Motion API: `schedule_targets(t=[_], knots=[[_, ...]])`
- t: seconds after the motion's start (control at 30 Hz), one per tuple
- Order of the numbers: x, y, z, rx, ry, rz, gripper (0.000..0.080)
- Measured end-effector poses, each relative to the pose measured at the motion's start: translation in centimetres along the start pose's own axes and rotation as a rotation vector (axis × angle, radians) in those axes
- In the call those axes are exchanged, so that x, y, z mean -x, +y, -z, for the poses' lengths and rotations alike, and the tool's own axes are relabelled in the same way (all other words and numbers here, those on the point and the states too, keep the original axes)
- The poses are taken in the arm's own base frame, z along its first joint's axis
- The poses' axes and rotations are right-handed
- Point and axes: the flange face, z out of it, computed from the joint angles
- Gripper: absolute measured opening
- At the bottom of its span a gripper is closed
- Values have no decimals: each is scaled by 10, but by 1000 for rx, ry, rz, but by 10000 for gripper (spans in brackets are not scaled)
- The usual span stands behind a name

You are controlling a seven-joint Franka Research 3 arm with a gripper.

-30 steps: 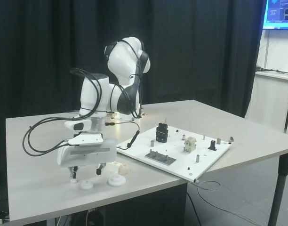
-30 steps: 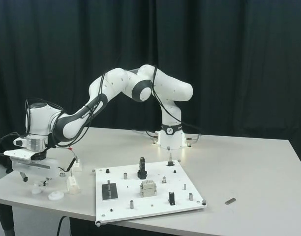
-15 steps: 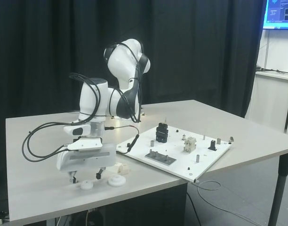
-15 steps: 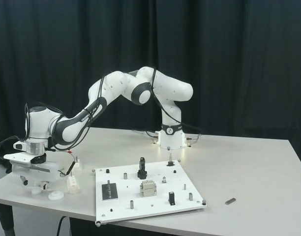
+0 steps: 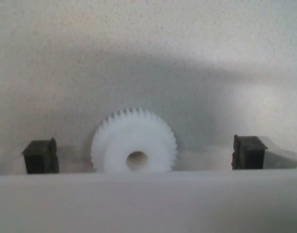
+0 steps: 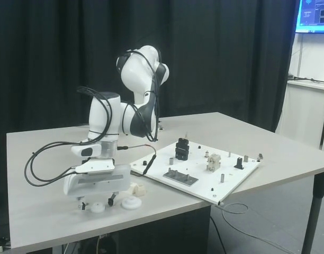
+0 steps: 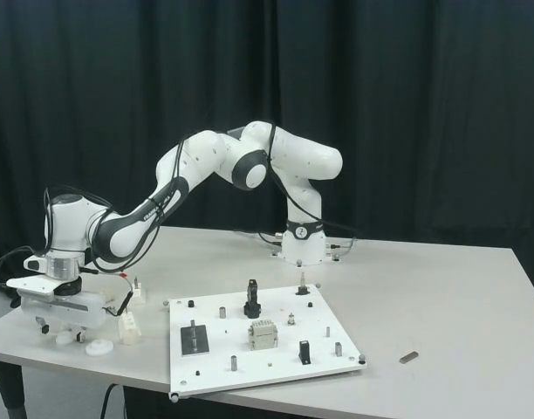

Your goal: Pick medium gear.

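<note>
In the wrist view a white toothed gear (image 5: 134, 147) with a round centre hole lies flat on the grey table. My gripper (image 5: 143, 154) is open. Its black fingertips (image 5: 40, 156) stand on either side of the gear, well apart from it. From the first room view the gripper (image 6: 97, 201) is low over the table's front left corner, straddling this smaller gear (image 6: 97, 208). A larger white gear (image 6: 132, 203) lies just beside it. In the second room view the gripper (image 7: 62, 329) hangs over the small gear (image 7: 65, 337), with the larger gear (image 7: 99, 348) nearby.
A small white block (image 6: 135, 189) sits right behind the two gears. The white assembly board (image 6: 233, 180) with pegs and black fixtures lies to one side. The table's front edge is close. A small grey key (image 7: 408, 356) lies beside the board.
The gripper has come down toward the table and now straddles the smaller gear. The fingers have stayed open, and the gears have not moved.
</note>
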Motion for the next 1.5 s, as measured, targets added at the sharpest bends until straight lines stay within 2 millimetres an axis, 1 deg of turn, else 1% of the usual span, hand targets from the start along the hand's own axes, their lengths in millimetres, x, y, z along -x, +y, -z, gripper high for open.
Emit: schedule_targets(t=[0.63, 0.67, 0.7, 0.73, 0.9, 0.93, 1.27, 1.5], knots=[[1, 1, -7, 1, 3, -2, 800], [1, 1, -7, 1, 2, -2, 668], [1, 1, -7, 1, 2, -2, 668], [1, 1, -7, 2, 2, -2, 480], [1, 1, -7, 2, 2, -2, 480], [1, 1, -7, 2, 2, -2, 393], [1, 0, -6, 1, 5, 1, 393], [-3, -2, 0, -1, 13, 11, 393]])
